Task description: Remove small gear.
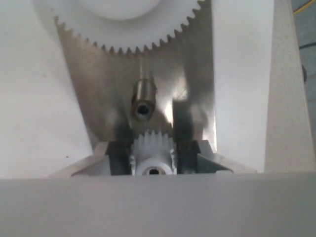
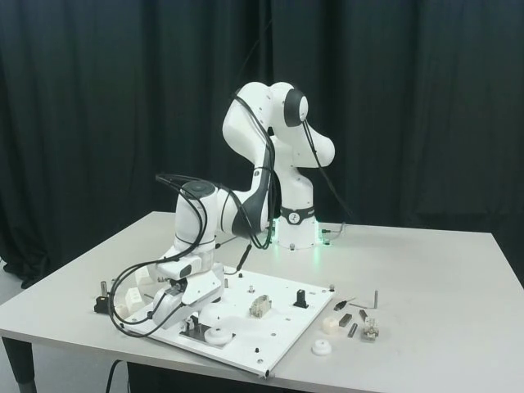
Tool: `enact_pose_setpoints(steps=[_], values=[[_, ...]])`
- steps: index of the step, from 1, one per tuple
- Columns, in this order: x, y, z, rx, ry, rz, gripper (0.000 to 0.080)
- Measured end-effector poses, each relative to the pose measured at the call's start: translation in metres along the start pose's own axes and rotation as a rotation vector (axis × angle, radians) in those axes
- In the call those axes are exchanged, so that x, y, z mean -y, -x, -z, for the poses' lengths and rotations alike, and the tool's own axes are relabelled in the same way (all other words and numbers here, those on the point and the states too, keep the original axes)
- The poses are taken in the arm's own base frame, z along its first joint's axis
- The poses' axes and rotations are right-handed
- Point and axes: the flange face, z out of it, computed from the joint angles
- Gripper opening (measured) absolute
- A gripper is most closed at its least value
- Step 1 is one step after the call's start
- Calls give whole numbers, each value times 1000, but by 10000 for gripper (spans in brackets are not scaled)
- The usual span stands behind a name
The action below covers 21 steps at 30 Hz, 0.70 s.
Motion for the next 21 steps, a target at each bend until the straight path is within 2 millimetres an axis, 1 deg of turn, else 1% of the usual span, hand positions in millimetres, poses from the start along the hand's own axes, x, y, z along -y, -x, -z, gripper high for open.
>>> enact_pose_setpoints(steps=[13,21], values=[[-2,-1,11,15,-5,-2,193],[-2,-2,29,13,-2,-2,193]])
